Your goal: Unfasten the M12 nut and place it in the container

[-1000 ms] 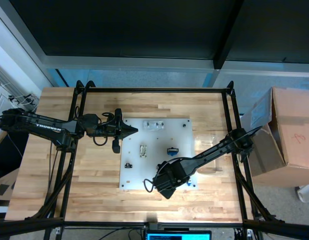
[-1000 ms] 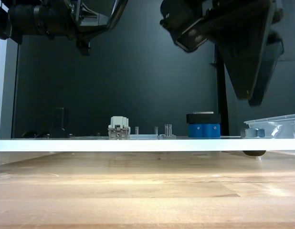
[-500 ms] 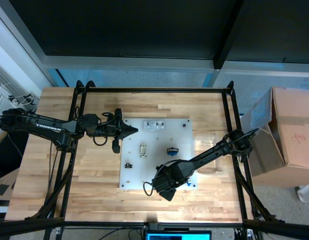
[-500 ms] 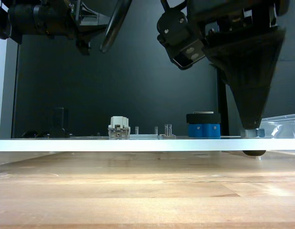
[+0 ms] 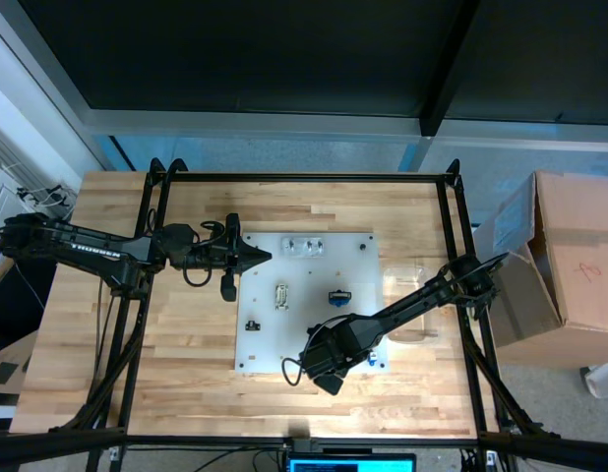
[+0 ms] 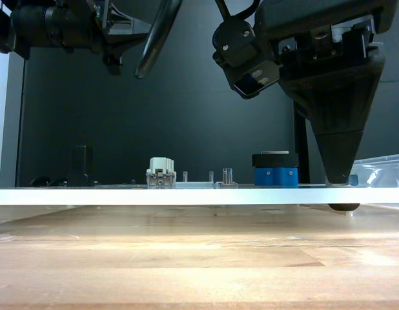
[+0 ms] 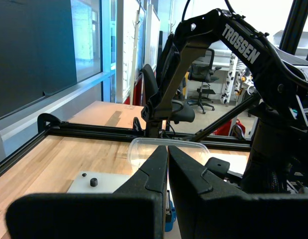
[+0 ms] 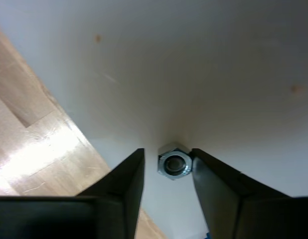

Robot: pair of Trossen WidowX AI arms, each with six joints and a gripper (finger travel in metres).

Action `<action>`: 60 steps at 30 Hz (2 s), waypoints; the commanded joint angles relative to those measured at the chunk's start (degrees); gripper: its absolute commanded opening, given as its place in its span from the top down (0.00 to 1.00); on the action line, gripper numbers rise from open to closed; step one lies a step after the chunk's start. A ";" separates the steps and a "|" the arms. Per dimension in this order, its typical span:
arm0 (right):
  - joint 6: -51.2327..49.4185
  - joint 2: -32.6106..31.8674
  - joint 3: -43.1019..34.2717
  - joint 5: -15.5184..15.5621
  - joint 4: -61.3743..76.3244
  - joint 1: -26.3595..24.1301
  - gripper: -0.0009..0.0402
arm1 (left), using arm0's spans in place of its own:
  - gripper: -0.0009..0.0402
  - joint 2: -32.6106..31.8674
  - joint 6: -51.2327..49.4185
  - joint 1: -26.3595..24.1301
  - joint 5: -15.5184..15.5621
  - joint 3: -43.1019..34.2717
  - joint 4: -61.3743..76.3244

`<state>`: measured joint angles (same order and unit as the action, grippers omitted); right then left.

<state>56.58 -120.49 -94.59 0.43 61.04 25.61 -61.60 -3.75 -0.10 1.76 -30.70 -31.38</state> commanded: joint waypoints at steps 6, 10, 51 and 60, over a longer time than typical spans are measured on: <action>-2.05 0.26 -0.04 0.17 -0.28 0.02 0.91 | 0.98 0.00 0.00 0.02 0.00 -0.02 0.00; -3.89 0.26 -0.04 0.79 -0.28 0.02 0.98 | 0.98 0.00 0.00 0.02 0.00 -0.02 0.00; -5.20 5.88 -0.13 -0.50 3.26 -0.11 0.70 | 0.98 0.00 0.00 0.00 0.00 -0.02 -0.02; -4.61 2.69 0.13 -0.61 1.68 -0.07 0.48 | 0.98 0.00 0.00 0.00 0.00 -0.02 0.00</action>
<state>52.07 -117.43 -94.56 -0.19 62.83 25.58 -61.60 -3.75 -0.10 1.78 -30.70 -31.40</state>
